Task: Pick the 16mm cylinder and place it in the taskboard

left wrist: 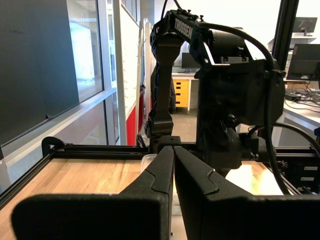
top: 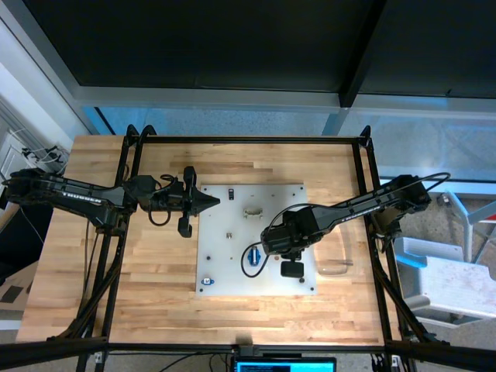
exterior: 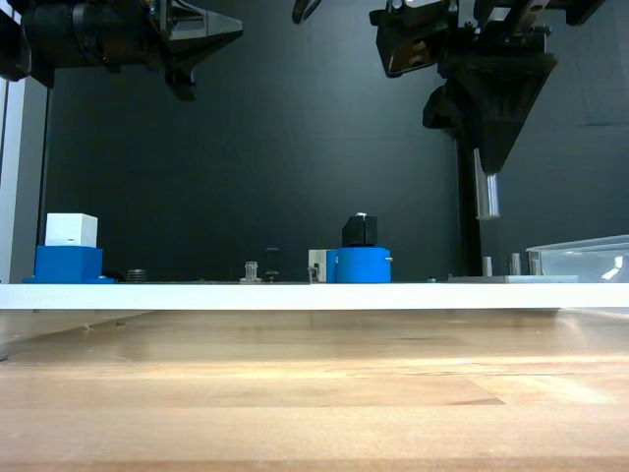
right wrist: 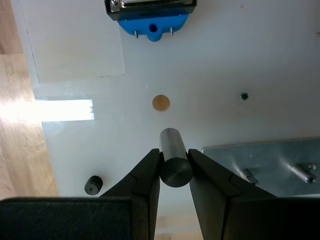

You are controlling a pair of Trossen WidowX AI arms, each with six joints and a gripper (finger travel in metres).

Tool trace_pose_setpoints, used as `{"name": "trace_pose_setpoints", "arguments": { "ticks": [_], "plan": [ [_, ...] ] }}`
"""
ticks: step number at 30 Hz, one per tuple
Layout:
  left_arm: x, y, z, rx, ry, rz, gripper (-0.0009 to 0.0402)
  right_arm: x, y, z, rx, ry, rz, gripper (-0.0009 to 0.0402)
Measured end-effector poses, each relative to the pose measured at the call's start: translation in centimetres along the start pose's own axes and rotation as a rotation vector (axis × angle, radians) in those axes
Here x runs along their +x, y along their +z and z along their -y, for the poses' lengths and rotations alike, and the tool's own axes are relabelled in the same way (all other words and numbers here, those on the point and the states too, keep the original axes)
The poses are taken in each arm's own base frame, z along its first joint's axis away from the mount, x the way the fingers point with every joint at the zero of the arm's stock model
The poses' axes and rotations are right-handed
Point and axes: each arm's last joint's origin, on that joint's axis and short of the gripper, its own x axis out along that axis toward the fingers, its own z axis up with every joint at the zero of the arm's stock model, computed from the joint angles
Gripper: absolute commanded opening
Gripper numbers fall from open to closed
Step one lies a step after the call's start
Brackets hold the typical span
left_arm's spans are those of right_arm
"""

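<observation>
I am holding the 1 16mm cylinder (right wrist: 175,162) pinched between the right gripper's (right wrist: 174,154) fingers, long axis upright, clear above the taskboard (right wrist: 215,60). I am seeing 1 round hole (right wrist: 161,102) just beyond its lower end, toward the blue fitting (right wrist: 152,25). The left gripper (left wrist: 173,150), fingers pressed together, is idling at the board's left edge, the farther of the 2.

1. Left gripper (exterior: 228,35) high at 11 o'clock, tips pointing toward 3 o'clock.
2. Right gripper (exterior: 488,162) at 2 o'clock, pointing down, clamping the 16mm cylinder (exterior: 486,199) upright, well above the taskboard (exterior: 197,295).
3. Clear tray (exterior: 585,258) at 3 o'clock; blue round part (exterior: 362,265) just off centre toward 4 o'clock.
</observation>
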Motion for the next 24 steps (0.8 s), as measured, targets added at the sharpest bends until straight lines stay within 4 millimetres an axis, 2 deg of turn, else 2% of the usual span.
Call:
{"name": "trace_pose_setpoints", "arguments": {
  "ticks": [7,16,24],
  "plan": [
    [0.0,0.0,0.0,0.000,0.000,0.000,0.0000,0.5,0.9,-0.5,-0.002,0.001,0.001,0.0043],
    [0.0,0.0,0.0,0.000,0.000,0.000,0.0000,0.8,1.2,-0.6,-0.003,0.008,0.017,0.0043],
    [0.0,0.0,0.0,0.000,0.000,0.000,0.0000,2.2,1.7,-0.9,-0.004,0.001,0.000,0.0043]
  ]
}}
